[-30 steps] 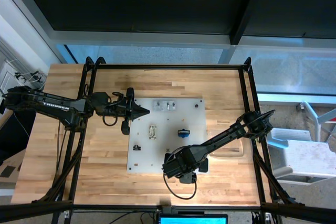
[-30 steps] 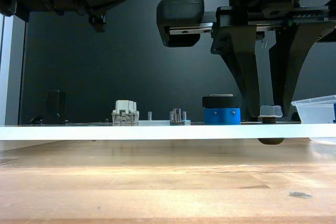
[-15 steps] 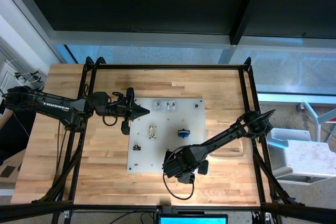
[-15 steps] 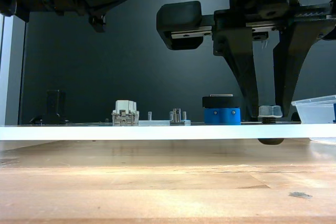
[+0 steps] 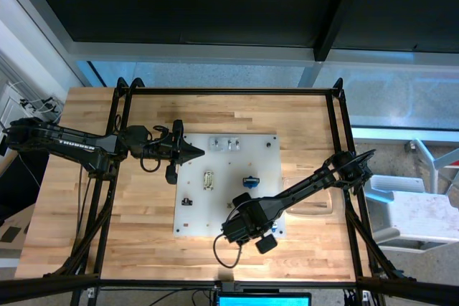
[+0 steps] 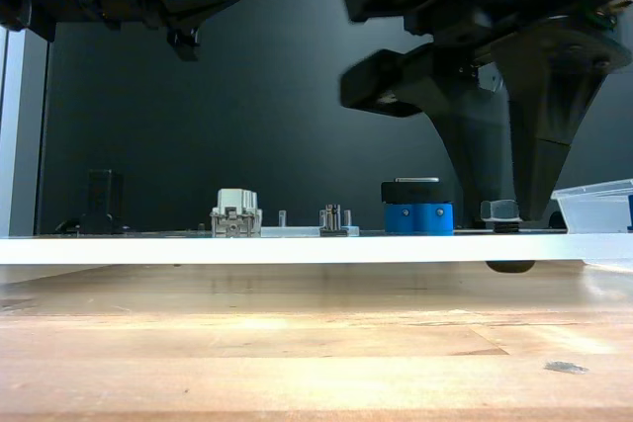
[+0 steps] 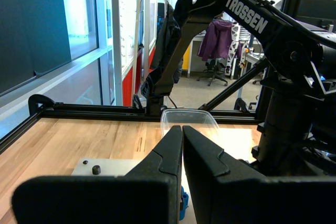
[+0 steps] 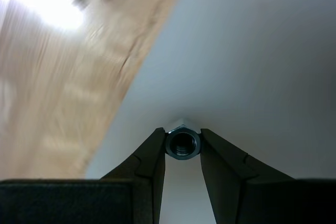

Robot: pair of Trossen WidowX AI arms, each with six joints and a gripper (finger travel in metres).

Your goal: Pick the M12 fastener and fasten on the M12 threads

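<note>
The left hand (image 5: pixel 199 150) hangs over the white board's (image 5: pixel 193 220) far left edge, fingers pressed together, well apart from the work. The right hand (image 6: pixel 501 208) is the nearer one. It points straight down at the board's near right edge, pinching the M12 fastener (image 8: pixel 182 144) directly beneath it, bore upright, atop the dark M12 threads (image 6: pixel 505 227). Any turning, I judge, runs about that vertical axis.
</note>
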